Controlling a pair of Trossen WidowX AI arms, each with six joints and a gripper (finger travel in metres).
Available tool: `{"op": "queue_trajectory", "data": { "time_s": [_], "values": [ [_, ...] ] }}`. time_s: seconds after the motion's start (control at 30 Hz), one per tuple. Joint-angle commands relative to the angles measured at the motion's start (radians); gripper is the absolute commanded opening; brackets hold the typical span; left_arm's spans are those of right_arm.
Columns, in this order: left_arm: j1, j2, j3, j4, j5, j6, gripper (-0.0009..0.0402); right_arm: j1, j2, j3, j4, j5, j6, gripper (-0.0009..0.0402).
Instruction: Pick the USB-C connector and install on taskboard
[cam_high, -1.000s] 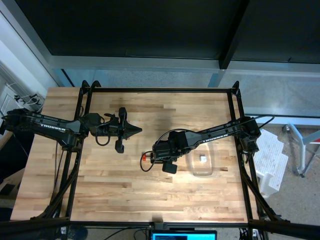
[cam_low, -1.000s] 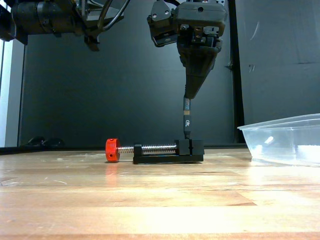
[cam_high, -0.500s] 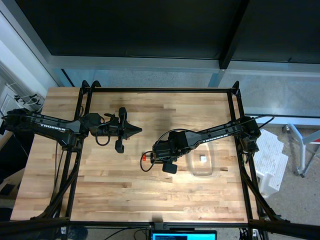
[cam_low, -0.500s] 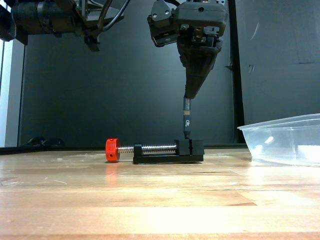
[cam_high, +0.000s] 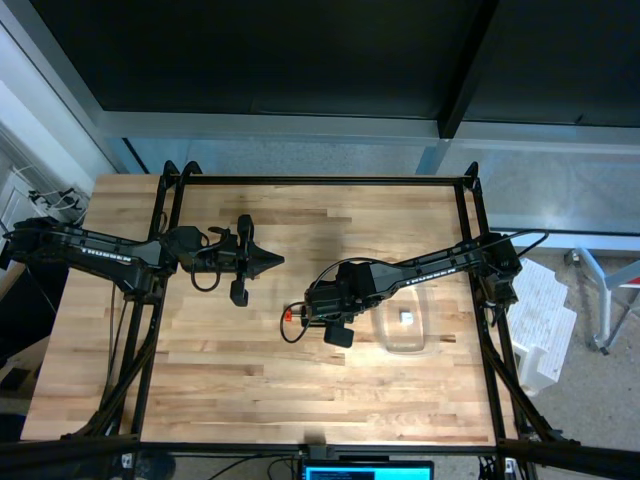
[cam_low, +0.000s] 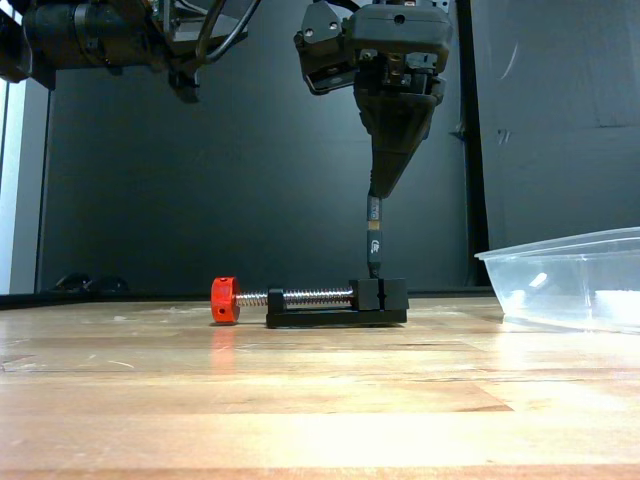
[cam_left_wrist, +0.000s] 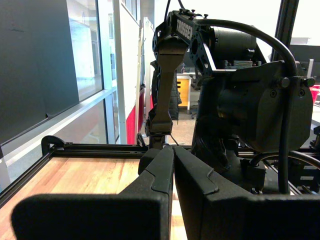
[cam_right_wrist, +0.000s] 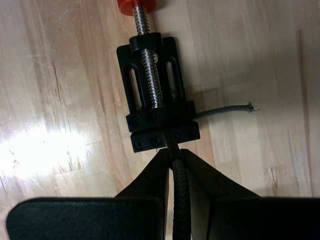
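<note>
The taskboard (cam_low: 335, 305) is a small black clamp block with a threaded screw and an orange-red knob (cam_low: 225, 300), lying mid-table. My right gripper (cam_low: 375, 195) hangs straight above its right end, shut on the USB-C connector (cam_low: 373, 240), a thin dark stick held upright. The connector's lower tip meets the top of the block. The right wrist view shows the connector (cam_right_wrist: 179, 185) pinched between the fingers of the right gripper (cam_right_wrist: 173, 155), pointing at the end of the taskboard (cam_right_wrist: 155, 100). From above, the right gripper (cam_high: 325, 312) hides most of the block. My left gripper (cam_high: 275, 261) is shut, empty and raised at the back left.
A clear plastic tray (cam_high: 405, 345) holding a small white piece (cam_high: 406, 317) sits just right of the taskboard, close to the right arm. A short frayed cord end (cam_right_wrist: 225, 111) lies on the wood beside the block. Black frame rails border the table.
</note>
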Motion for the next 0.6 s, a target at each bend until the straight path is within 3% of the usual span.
{"op": "queue_trajectory", "data": {
  "time_s": [0.03,0.6],
  "values": [
    [0.000,0.000,0.000,0.000,0.000,0.000,0.0000,0.000,0.004,0.000,0.006,0.001,-0.003,0.0000],
    [0.000,0.000,0.000,0.000,0.000,0.000,0.0000,0.000,0.002,0.000,-0.003,0.001,-0.018,0.0000]
  ]
}}
